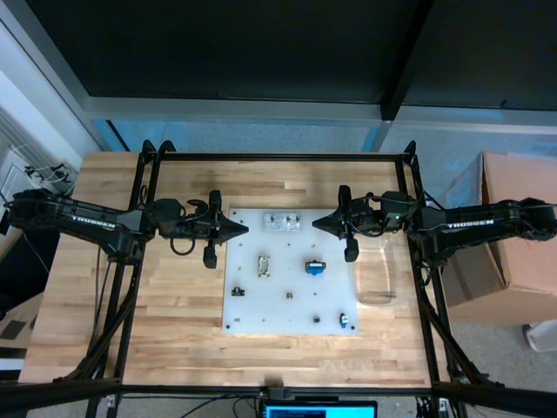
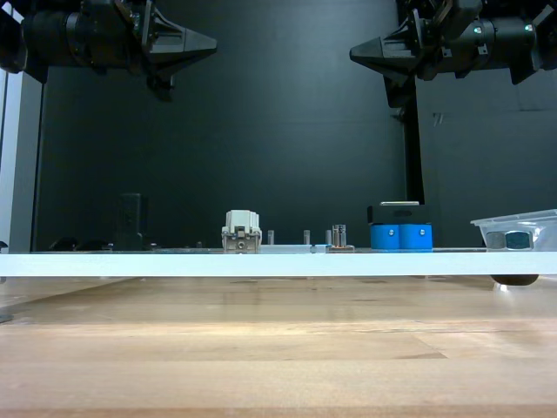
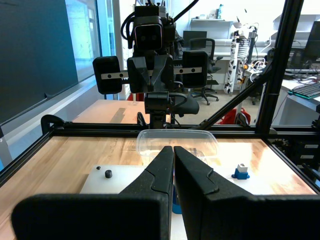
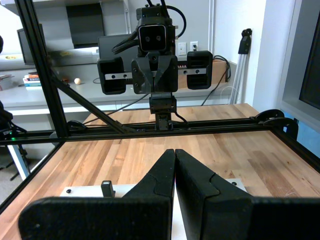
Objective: Unfasten the M12 nut and place it in the container
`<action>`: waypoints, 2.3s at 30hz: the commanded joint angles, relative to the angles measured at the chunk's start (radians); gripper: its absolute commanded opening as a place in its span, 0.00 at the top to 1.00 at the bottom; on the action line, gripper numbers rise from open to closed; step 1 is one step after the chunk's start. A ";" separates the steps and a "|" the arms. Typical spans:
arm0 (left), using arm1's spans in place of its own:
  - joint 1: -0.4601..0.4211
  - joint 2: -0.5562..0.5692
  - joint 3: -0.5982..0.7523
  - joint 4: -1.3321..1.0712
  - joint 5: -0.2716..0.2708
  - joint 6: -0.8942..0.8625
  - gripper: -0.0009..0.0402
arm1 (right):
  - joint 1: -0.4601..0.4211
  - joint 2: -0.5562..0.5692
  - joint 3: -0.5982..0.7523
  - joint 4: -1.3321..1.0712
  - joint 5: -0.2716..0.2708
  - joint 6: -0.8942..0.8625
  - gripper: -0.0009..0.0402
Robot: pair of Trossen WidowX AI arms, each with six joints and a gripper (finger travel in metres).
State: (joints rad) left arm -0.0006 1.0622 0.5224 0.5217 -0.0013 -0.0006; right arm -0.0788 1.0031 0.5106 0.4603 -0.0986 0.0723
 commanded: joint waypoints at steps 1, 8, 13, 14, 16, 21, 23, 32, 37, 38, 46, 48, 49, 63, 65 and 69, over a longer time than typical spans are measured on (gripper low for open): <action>0.000 0.000 0.000 0.000 0.000 0.000 0.98 | 0.001 0.000 0.000 0.055 0.001 -0.017 0.98; 0.000 0.000 0.000 0.000 0.000 0.000 0.98 | 0.001 0.000 0.000 0.053 0.001 -0.017 0.98; 0.001 0.000 0.000 0.000 0.000 0.000 0.98 | 0.001 0.000 0.000 0.041 -0.008 0.021 0.98; 0.000 0.000 0.000 0.000 0.000 0.000 0.98 | 0.003 0.000 0.002 0.035 -0.020 0.041 0.98; 0.000 0.000 0.000 0.000 0.000 0.000 0.98 | 0.006 0.000 0.023 -0.030 -0.055 0.079 0.98; 0.001 0.000 0.000 0.000 0.000 0.000 0.98 | 0.098 0.014 0.130 -0.375 -0.026 0.079 0.98; 0.000 0.000 0.000 0.000 0.000 0.000 0.98 | 0.151 0.034 0.185 -0.521 -0.001 0.081 0.98; 0.000 0.000 0.000 0.000 0.000 0.000 0.98 | 0.343 0.195 0.427 -0.961 0.055 0.220 0.98; 0.000 0.000 0.000 0.000 0.000 0.000 0.98 | 0.422 0.301 0.557 -1.123 0.054 0.326 0.98; 0.001 0.000 0.000 0.000 0.000 0.000 0.98 | 0.437 0.323 0.583 -1.153 0.055 0.344 0.98; 0.001 0.000 0.000 0.000 0.000 0.000 0.98 | 0.520 0.487 0.777 -1.363 0.055 0.529 0.98; 0.000 0.000 0.000 0.000 0.000 0.000 0.98 | 0.536 0.526 0.824 -1.401 0.057 0.567 0.98; 0.000 0.000 0.000 0.000 0.000 0.000 0.98 | 0.545 0.547 0.846 -1.413 0.057 0.582 0.98; 0.001 0.000 0.000 0.000 0.000 0.000 0.98 | 0.590 0.755 1.048 -1.526 0.074 0.926 0.98; 0.000 0.000 0.000 0.000 0.000 0.000 0.98 | 0.593 0.773 1.059 -1.527 0.073 0.939 0.98; 0.000 0.000 0.000 0.000 0.000 0.000 0.98 | 0.595 0.794 1.064 -1.527 0.074 0.959 0.98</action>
State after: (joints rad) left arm -0.0002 1.0622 0.5228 0.5213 -0.0013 -0.0006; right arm 0.5159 1.7908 1.5730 -1.0687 -0.0257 1.0241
